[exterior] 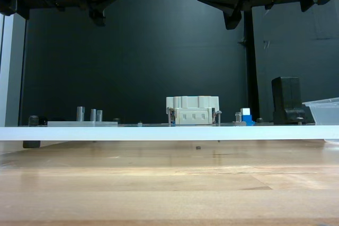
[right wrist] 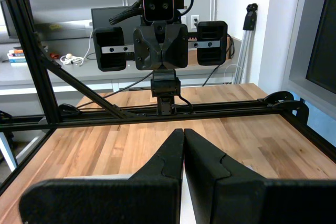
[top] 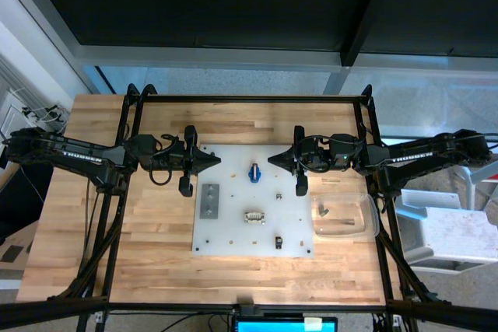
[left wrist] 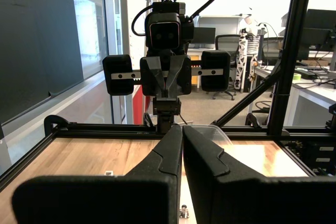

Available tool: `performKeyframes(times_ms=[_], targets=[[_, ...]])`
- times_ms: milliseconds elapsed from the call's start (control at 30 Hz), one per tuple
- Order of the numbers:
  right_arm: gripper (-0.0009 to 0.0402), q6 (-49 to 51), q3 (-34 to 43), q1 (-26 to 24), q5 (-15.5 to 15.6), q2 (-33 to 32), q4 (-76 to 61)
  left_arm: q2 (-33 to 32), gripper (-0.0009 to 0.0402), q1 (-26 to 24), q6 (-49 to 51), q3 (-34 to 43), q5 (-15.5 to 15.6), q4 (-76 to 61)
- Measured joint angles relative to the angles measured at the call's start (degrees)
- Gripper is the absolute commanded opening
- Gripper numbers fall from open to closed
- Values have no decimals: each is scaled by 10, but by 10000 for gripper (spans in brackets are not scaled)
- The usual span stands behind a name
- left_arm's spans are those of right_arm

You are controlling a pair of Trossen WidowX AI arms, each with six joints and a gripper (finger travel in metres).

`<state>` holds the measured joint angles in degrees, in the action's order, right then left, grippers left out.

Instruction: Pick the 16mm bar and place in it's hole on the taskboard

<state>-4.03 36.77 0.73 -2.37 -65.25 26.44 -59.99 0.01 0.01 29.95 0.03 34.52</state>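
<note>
White board (top: 233, 231) on wood (top: 93, 215): L gripper (top: 216, 159), R gripper (top: 271, 159) above, jaws pinched; bar unclear.

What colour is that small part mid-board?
Blue. The small part shows best in the high view; left tool and right tool hover shut above the board.

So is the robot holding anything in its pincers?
No, nothing is held. The left pincer and the right pincer are both shut and empty, high above the board. I cannot tell where the 16mm bar is.
</note>
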Motion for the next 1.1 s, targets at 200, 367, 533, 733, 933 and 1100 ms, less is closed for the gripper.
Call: performKeyframes(times_ms=[200, 367, 533, 733, 933, 1100], targets=[[0, 0, 0, 0, 0, 0, 0, 0, 0, 0, 0, 0, 0, 0], [0, 0, 0, 0, 0, 0, 0, 0, 0, 0, 0, 0, 0, 0], [0, -4, 1, 0, 20, 0, -3, 0, 0, 0, 0, 0, 0, 0], [0, -12, 52, 5, -12, 0, -147, 0, 0, 0, 0, 0, 0, 0], [0, -15, 123, 12, -11, 0, -315, 0, 0, 0, 0, 0, 0, 0], [0, -33, 177, 26, -13, -2, -421, 0, 0, 0, 0, 0, 0, 0]])
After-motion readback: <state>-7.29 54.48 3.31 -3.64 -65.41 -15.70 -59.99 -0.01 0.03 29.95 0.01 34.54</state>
